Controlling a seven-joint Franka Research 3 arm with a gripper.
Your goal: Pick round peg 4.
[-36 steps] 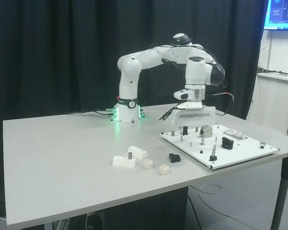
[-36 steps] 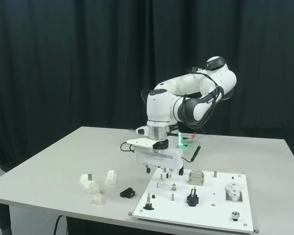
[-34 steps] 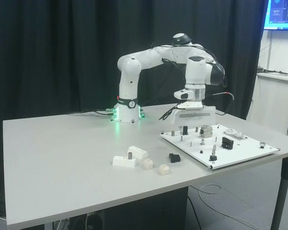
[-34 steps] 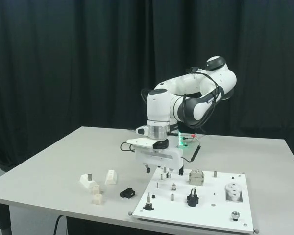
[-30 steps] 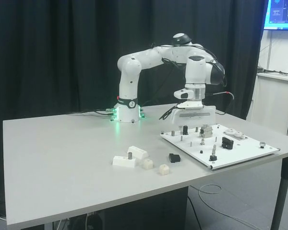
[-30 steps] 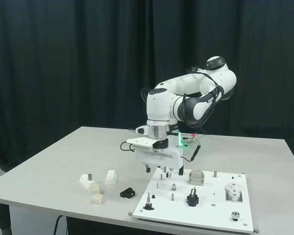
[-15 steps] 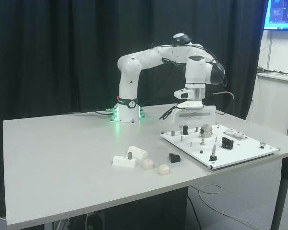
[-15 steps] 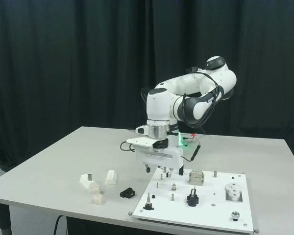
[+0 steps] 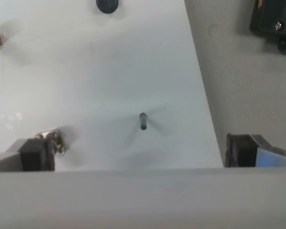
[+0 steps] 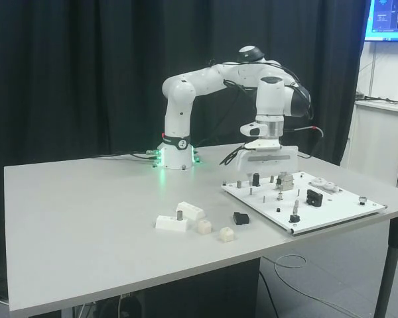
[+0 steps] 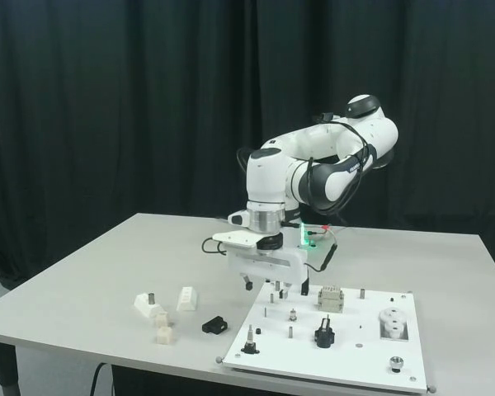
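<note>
A thin grey round peg (image 9: pixel 143 120) stands upright in the white board (image 9: pixel 109 71), close to the board's edge. My gripper (image 9: pixel 138 152) hovers above the board, open, with the peg below and between the two black fingertips (image 9: pixel 35 153), touching neither. Nothing is held. In the first room view the gripper (image 10: pixel 257 177) hangs over the near-left part of the board (image 10: pixel 331 205). In the second room view the gripper (image 11: pixel 275 289) sits just above the thin peg (image 11: pixel 266 313).
A black part (image 9: pixel 272 24) lies on the grey table just off the board's edge. Other pegs and fittings (image 11: pixel 323 334) stand on the board. White blocks (image 10: pixel 179 217) and the black part (image 10: pixel 240 217) lie on the table beside the board.
The hand has crept very slightly upward over the board's corner. The objects on the board and table have not moved.
</note>
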